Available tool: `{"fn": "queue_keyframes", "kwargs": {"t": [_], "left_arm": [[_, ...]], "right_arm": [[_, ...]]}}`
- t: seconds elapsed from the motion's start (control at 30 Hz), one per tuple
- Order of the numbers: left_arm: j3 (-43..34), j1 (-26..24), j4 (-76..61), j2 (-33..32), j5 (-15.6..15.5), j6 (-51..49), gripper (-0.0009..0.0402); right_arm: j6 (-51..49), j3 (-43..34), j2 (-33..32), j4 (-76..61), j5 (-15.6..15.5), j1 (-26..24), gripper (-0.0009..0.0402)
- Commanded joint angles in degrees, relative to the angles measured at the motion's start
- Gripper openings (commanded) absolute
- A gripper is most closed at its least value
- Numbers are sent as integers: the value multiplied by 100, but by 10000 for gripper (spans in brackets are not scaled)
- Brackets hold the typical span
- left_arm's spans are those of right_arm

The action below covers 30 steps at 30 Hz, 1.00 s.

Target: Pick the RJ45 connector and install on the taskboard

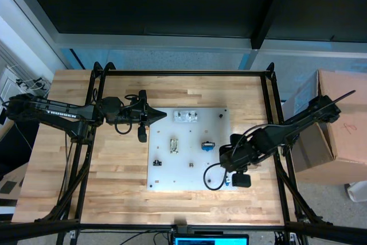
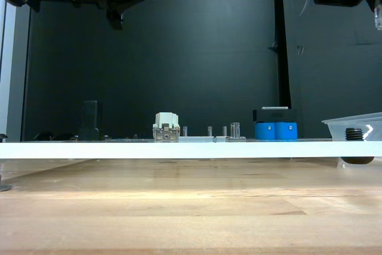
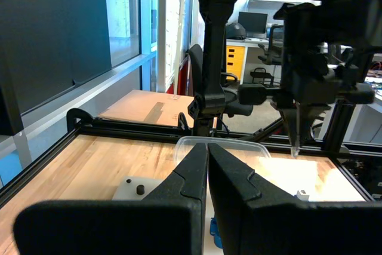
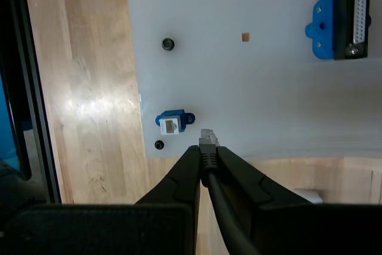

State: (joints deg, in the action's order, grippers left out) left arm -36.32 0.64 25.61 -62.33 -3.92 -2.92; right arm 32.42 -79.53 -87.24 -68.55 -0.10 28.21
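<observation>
Right gripper (image 4: pixel 206 147) clamps RJ45 connector (image 4: pixel 207 138) above taskboard (image 4: pixel 250 94); best to square it over blue jack (image 4: pixel 172 123) before descending. Left gripper (image 3: pixel 207 150), tips together, hovers at board's left edge.

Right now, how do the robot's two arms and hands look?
Both arms are matt black; the left arm carries white lettering. The left hand, above the board's left edge, has two black wedge fingers tapering to a point. The right hand, above the board's near right part, has the same, shut on the RJ45 connector.
</observation>
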Motion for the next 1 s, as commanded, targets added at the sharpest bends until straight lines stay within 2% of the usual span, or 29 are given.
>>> {"fn": "queue_keyframes", "kwargs": {"t": [0.03,0.3,0.4,0.5,0.77,1.0], "left_arm": [[0,2,2,-2,2,2,0],[0,2,0,-2,2,2,0],[0,2,0,-2,2,2,0],[0,2,0,-2,2,2,0],[0,0,0,-2,2,2,0],[0,2,0,-2,2,2,0]], "right_arm": [[-9,-280,-245,-166,55,120,0],[11,-518,-455,-238,55,422,0],[-9,-494,-520,-240,81,498,0],[-20,-413,-643,-229,273,573,0],[15,-168,-984,83,269,693,0],[-13,-144,-1104,262,382,706,0]]}}
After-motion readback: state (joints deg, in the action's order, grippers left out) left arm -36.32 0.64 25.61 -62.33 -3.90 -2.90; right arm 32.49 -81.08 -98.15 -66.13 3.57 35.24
